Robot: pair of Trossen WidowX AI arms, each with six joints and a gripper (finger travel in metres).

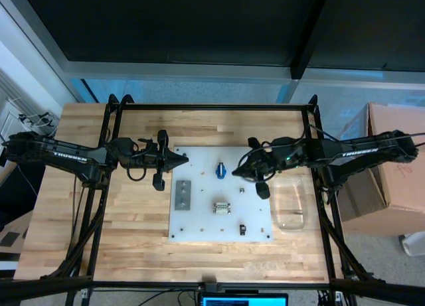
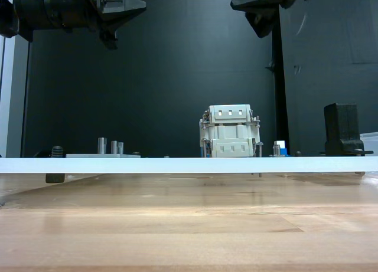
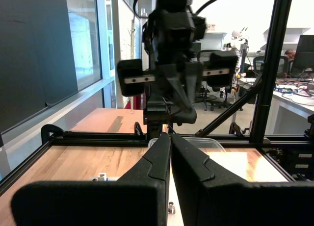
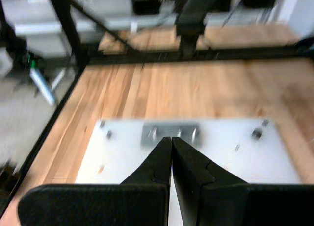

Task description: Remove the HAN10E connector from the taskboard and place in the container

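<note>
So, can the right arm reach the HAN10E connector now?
Probably yes: the HAN10E connector stands uncovered, seated on the taskboard; the right gripper, shut, hangs above the board's far side, nothing between. The left gripper, shut, hangs over its left edge.

Both are matte black all over, white TROSSEN lettering down the left arm (image 1: 61, 151) and right arm (image 1: 358, 149), and black cables (image 1: 136, 175) looping at the wrists. The left end effector (image 3: 170, 136) and right end effector (image 4: 171, 139) have chunky wedge-shaped fingers.

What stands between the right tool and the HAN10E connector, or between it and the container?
Nothing visible. The HAN10E connector sits in the board, open above; right tool and left tool, both shut, hang over the board's far half. The small black part stands off the line to the container.
</note>
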